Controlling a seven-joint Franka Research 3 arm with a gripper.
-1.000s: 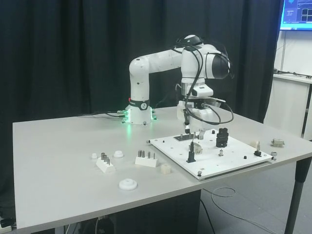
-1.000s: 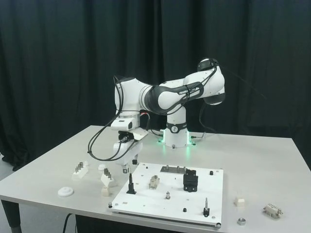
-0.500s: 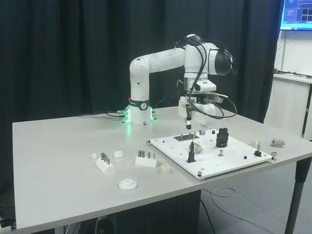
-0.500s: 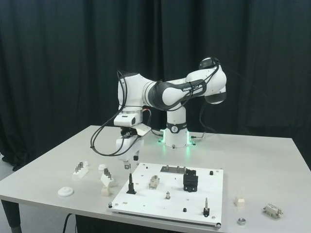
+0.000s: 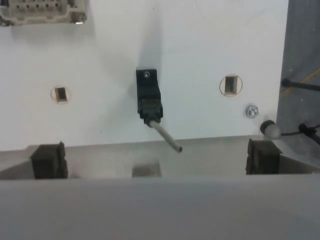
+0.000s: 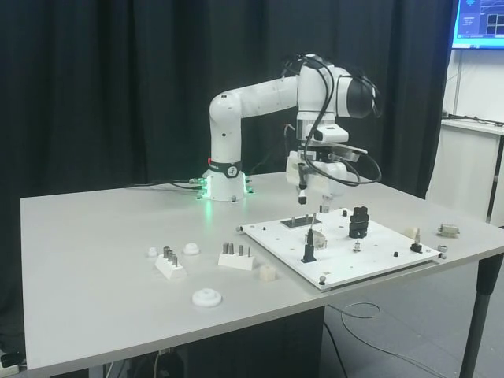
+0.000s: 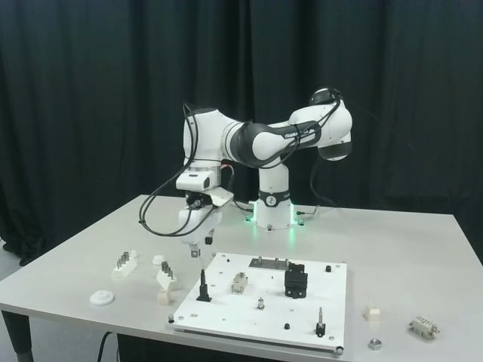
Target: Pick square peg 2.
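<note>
Several small grey pegs stand upright in two white holders (image 6: 168, 262) (image 6: 237, 258) on the grey table, left of the white board (image 6: 378, 256); in the second room view the holders (image 7: 123, 264) (image 7: 165, 276) show again. I cannot tell which one is square peg 2. My gripper (image 6: 302, 198) (image 7: 199, 249) hangs in the air over the board's edge, well away from the holders. In the wrist view my gripper (image 5: 155, 159) is open, its black fingers (image 5: 48, 160) wide apart with nothing between them. Below it stands a black post with a pin (image 5: 149, 102).
The board carries the black post (image 6: 309, 246), a black block (image 6: 359, 223), a connector (image 5: 42, 11), a dark strip (image 6: 297, 222) and small holes (image 5: 230, 84). White discs (image 6: 208, 298) and a white cube (image 6: 268, 273) lie near the holders. Loose parts (image 7: 423, 326) sit beyond the board.
My gripper has risen from just above the board and the wrist has turned. The holders and pegs have not moved.
</note>
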